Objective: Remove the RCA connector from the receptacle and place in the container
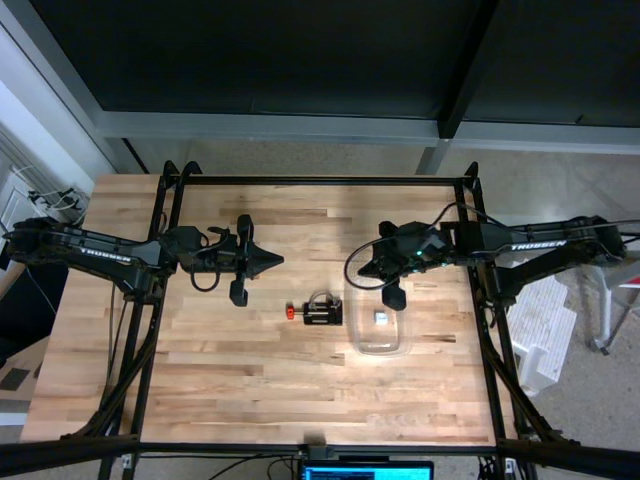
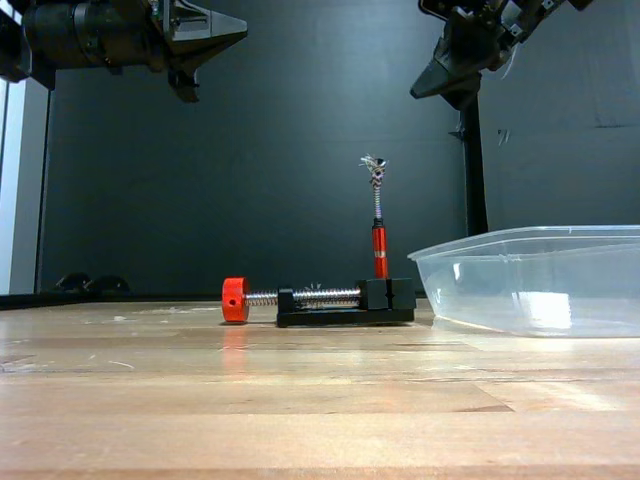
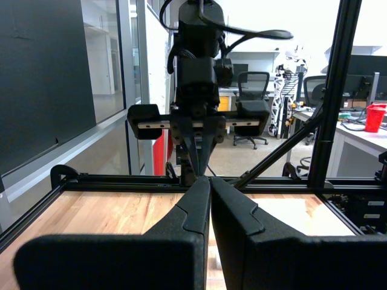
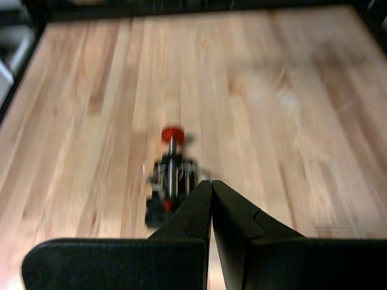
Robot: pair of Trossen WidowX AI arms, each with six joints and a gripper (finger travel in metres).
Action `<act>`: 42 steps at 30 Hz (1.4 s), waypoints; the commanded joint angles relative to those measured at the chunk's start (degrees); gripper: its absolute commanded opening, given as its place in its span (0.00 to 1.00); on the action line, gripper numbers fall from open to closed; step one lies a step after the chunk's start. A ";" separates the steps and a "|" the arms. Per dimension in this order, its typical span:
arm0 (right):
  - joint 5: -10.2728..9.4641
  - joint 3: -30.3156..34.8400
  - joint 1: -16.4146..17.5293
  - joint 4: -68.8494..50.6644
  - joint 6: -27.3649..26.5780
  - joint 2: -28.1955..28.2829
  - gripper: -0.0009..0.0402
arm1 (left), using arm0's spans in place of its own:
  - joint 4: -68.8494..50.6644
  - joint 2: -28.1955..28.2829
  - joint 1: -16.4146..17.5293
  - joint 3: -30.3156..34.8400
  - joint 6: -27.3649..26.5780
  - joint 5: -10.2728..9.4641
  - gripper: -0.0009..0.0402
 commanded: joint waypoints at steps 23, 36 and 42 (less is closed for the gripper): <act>3.54 8.96 4.96 -13.90 2.60 13.46 0.19 | 0.00 0.00 0.00 0.02 0.02 0.00 0.02; 4.50 14.21 6.82 -13.73 3.19 22.82 0.40 | 0.00 0.00 0.00 0.02 0.02 0.00 0.02; 5.14 16.20 7.23 -13.68 3.28 26.27 0.44 | 0.00 0.00 0.02 0.02 0.02 0.00 0.02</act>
